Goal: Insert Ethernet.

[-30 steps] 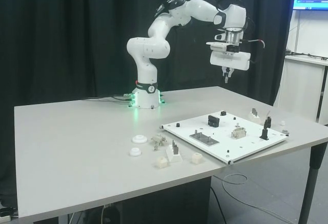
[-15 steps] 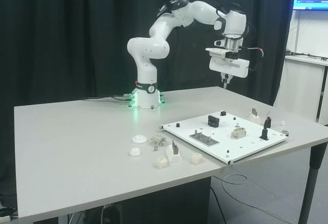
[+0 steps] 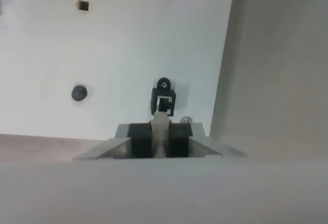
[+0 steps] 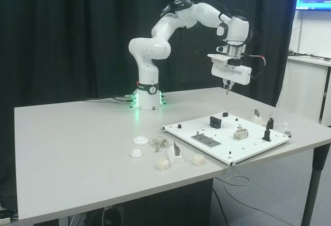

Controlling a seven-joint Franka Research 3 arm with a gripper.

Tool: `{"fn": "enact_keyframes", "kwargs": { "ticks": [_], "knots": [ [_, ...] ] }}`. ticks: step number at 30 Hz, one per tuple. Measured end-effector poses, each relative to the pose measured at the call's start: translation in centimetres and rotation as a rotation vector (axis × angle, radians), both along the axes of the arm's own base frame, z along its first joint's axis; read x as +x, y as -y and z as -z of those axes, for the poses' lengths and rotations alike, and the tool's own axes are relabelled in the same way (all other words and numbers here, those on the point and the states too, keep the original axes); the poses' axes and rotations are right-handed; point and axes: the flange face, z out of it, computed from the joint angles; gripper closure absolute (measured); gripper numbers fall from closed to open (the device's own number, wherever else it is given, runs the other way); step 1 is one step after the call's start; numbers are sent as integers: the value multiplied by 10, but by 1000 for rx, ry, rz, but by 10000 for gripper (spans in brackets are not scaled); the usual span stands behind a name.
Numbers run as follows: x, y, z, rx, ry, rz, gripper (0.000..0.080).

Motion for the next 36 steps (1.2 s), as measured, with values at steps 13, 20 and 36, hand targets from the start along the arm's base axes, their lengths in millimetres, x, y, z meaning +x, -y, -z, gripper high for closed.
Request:
{"fn": "enact_keyframes", "kwargs": {
  "ticks": [13,20,36],
  "knots": [
    [-4,-8,25,0,-31,-8,737],
    [-5,-10,36,-4,-36,-11,737],
    [-5,-10,56,-2,-23,0,738]
  ]
}}
